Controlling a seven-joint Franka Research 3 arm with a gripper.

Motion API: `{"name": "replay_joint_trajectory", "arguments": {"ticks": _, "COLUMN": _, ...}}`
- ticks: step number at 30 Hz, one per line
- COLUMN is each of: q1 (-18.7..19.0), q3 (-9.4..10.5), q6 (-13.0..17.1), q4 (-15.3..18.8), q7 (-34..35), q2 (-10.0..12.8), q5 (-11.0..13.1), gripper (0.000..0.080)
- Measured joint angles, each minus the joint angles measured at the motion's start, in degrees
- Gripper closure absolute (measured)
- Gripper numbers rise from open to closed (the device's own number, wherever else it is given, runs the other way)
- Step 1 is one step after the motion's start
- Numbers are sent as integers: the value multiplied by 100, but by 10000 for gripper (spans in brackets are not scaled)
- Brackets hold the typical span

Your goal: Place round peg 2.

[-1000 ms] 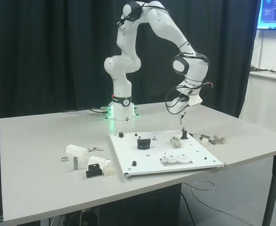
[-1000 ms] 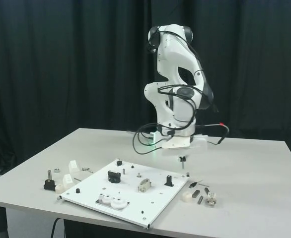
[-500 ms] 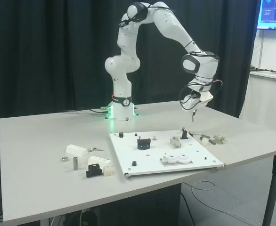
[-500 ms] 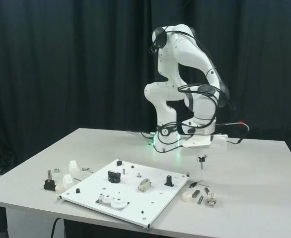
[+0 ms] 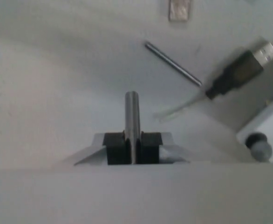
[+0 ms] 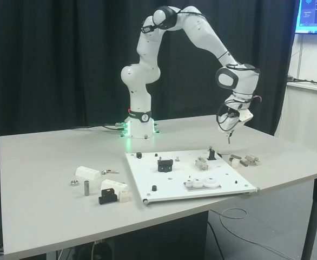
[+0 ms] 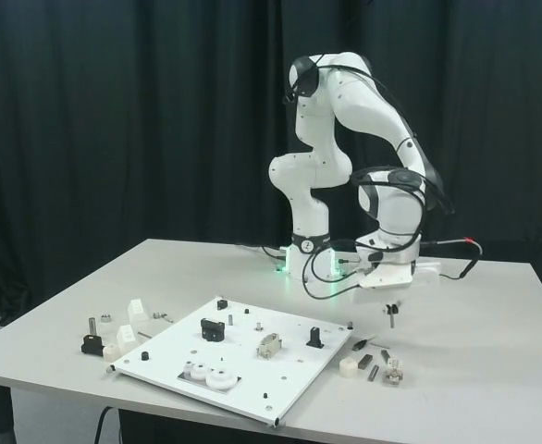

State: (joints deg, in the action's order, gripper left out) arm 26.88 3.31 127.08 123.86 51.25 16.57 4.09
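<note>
My gripper [image 5: 132, 147] is shut on a slim grey round peg [image 5: 132, 114] that sticks out past the black fingertips. In the room views the gripper [image 6: 229, 132] [image 7: 392, 307] hangs above the bare table, just beyond the far right corner of the white assembly board [image 6: 174, 181] [image 7: 280, 370]. The peg [image 7: 392, 320] points down and stays well above the surface. Below it in the wrist view lie a thin rod [image 5: 173, 64] and a black USB plug [image 5: 241, 68], with the board's corner [image 5: 269, 122] at the side.
Loose small parts [image 6: 244, 159] [image 7: 377, 365] lie on the table right of the board. The board carries a black bracket [image 6: 164, 164], white gears [image 6: 203, 184] and a black post [image 6: 211, 154]. Left of the board are white blocks [image 6: 87, 172], a black clamp [image 6: 109, 196] and an upright peg [image 6: 86, 189].
The arm has swung from above the board's far edge out to the right, past the corner, carrying the peg along. The grip stays the same.
</note>
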Motion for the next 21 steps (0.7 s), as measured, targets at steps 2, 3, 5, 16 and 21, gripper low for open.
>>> {"name": "replay_joint_trajectory", "arguments": {"ticks": 2, "q1": 5, "q3": 1, "q6": -8, "q4": -80, "q7": -61, "q2": 98, "q5": 2, "gripper": 735}}
{"name": "replay_joint_trajectory", "arguments": {"ticks": 3, "q1": 6, "q3": 1, "q6": -20, "q4": -118, "q7": -91, "q2": 147, "q5": 8, "gripper": 735}}
{"name": "replay_joint_trajectory", "arguments": {"ticks": 5, "q1": 4, "q3": 0, "q6": -46, "q4": -197, "q7": -131, "q2": 245, "q5": 46, "gripper": 735}}
{"name": "replay_joint_trajectory", "arguments": {"ticks": 16, "q1": -53, "q3": -11, "q6": -366, "q4": -694, "q7": -313, "q2": 761, "q5": 328, "gripper": 735}}
{"name": "replay_joint_trajectory", "arguments": {"ticks": 21, "q1": -79, "q3": -10, "q6": -534, "q4": -900, "q7": -313, "q2": 937, "q5": 387, "gripper": 735}}
